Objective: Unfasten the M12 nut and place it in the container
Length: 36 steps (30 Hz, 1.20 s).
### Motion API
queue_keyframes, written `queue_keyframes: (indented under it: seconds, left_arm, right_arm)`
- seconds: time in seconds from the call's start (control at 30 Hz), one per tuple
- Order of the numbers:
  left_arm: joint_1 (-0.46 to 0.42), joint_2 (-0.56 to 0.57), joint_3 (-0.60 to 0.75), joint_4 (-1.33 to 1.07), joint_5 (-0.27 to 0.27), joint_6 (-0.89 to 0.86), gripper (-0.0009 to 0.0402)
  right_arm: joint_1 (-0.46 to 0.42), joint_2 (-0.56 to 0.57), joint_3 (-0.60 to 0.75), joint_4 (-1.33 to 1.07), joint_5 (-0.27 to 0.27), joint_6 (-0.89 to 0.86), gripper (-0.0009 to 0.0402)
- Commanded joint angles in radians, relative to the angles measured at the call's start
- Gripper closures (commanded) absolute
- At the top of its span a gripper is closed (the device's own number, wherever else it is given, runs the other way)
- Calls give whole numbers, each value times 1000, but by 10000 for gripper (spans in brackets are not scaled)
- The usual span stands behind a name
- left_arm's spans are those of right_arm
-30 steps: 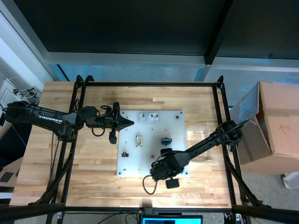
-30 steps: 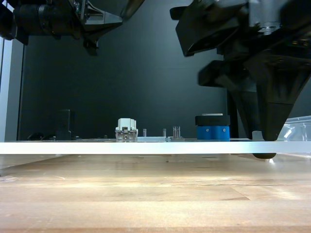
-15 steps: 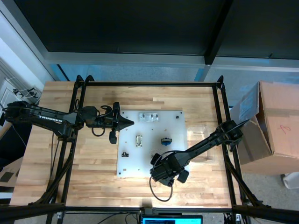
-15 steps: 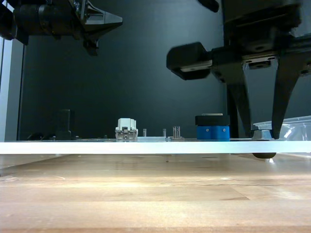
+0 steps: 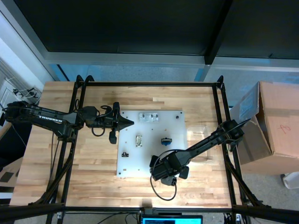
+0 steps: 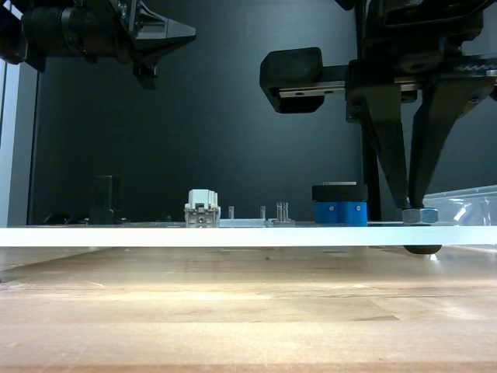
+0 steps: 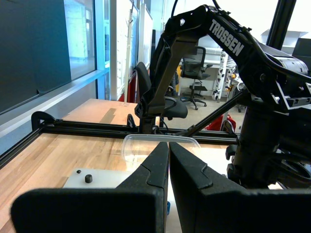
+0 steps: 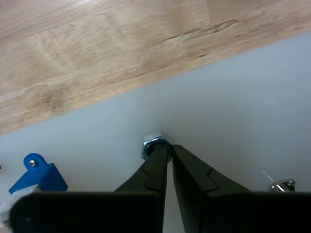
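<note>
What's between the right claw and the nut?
Nothing: low view shows the right gripper touching the nut, down on the board. The left gripper hovers at the board's left edge.

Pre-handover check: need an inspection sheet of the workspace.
Surface: wooden table, white board on it.
Job's things: M12 nut low on its stud, ribs hidden; clear container right of board, nut not inside.
Clutter: blue block, white connector on board.
Grippers: left tool shut, aloft over board's far left part; right tool shut, tips at nut's top, apparently not around it.
Cables: black loop under right wrist.
Surroundings: cardboard box right of table.
</note>
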Motion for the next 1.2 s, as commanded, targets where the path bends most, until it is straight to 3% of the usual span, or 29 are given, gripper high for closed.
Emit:
queue_keyframes:
  seconds: [0.03,0.33,0.53,0.77,0.83,1.0,1.2]
  left_arm:
    - [0,0,0,0,0,0,393]
    - [0,0,0,0,0,0,393]
    - [0,0,0,0,0,0,393]
    - [0,0,0,0,0,0,393]
    - [0,0,0,0,0,0,393]
    - [0,0,0,0,0,0,393]
    - [0,0,0,0,0,0,393]
  right_arm:
    - [1,-2,-1,-13,4,5,342]
    - [3,-47,67,-148,25,60,290]
    - [4,-64,127,-179,29,505,311]
    - [3,-73,238,-222,25,1125,379]
    - [2,-73,270,-261,25,1220,397]
    - [2,-73,305,-312,19,1395,395]
    - [9,-73,299,-315,15,1474,393]
